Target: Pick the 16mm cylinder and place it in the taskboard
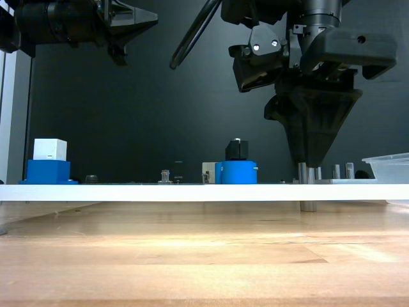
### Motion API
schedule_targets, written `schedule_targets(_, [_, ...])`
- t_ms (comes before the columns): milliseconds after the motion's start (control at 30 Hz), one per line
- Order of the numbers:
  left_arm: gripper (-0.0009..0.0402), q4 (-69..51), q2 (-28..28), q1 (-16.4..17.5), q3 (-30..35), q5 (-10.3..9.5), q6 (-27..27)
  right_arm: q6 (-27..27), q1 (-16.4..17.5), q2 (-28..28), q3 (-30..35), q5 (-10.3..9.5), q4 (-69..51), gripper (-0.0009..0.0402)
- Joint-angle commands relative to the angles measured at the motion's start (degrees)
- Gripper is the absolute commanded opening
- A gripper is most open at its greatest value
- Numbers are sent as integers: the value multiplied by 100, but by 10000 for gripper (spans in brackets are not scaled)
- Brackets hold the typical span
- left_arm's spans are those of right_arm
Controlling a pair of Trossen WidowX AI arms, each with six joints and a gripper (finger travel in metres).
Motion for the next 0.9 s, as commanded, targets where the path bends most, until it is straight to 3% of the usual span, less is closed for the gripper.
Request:
schedule_targets(33, [0, 2, 0, 0, 0, 0, 2, 0, 2, -76, 4, 0, -111, 162])
schedule_targets(900, [0, 2, 0, 0, 0, 2, 2, 0, -4, -767, 4, 4, -382, 162])
